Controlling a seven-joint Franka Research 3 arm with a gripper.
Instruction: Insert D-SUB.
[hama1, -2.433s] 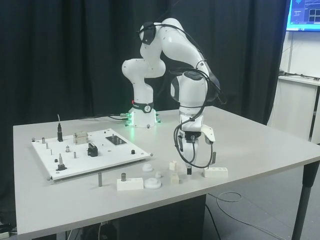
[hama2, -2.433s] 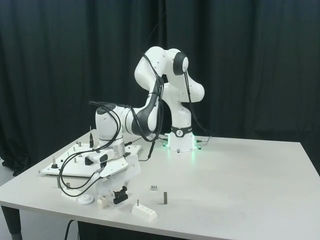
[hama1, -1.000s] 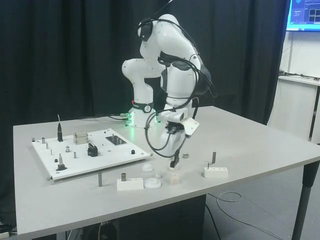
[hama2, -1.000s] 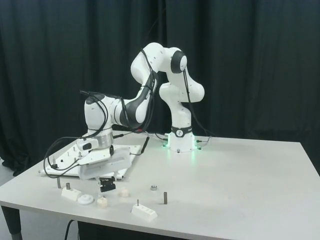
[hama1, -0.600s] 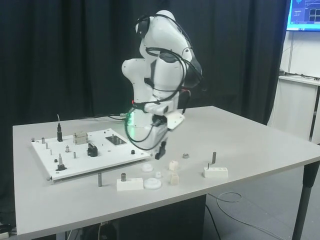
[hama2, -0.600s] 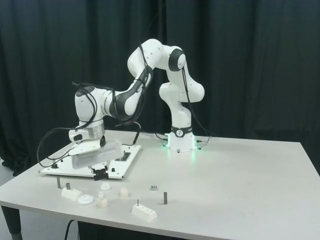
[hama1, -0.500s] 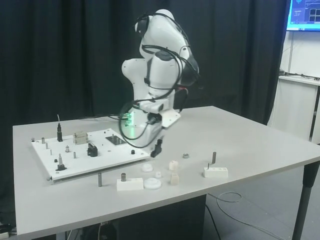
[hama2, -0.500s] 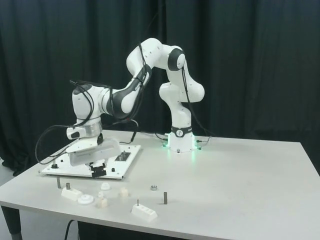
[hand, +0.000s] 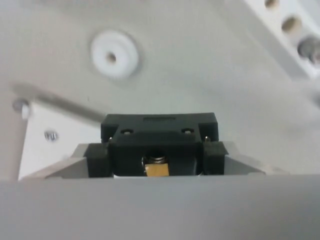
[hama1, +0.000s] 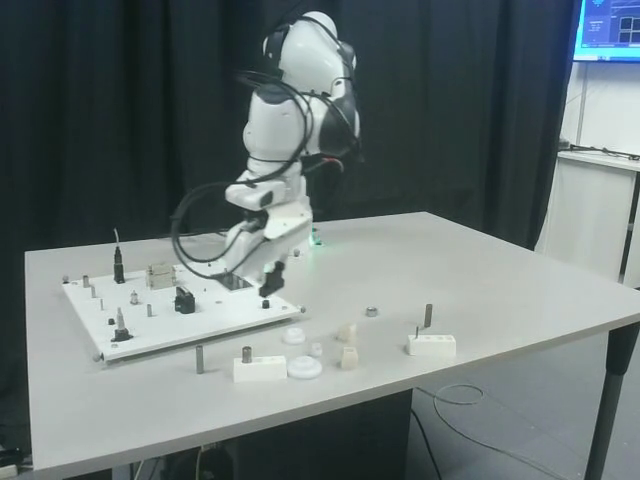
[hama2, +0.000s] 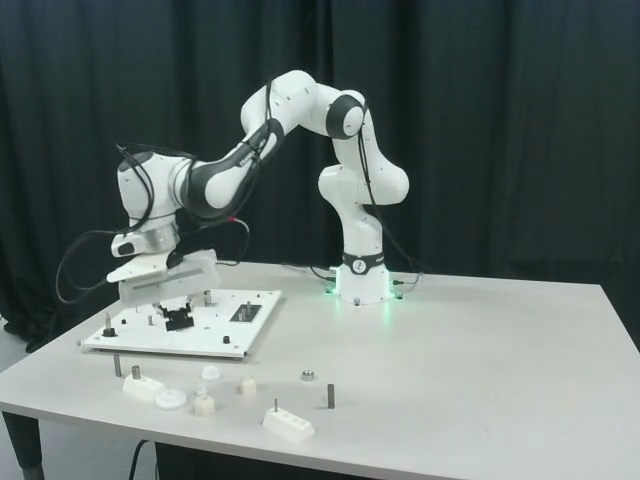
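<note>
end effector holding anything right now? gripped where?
Yes: the black D-SUB connector. The end effector grips its rear body from both sides, mating end pointing away toward the table.

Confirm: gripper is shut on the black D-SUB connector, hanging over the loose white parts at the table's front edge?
Not quite. The gripper is shut on the black D-SUB connector, but it hangs over the white board, not over the loose white parts at the front edge. The first room view shows it.
</note>
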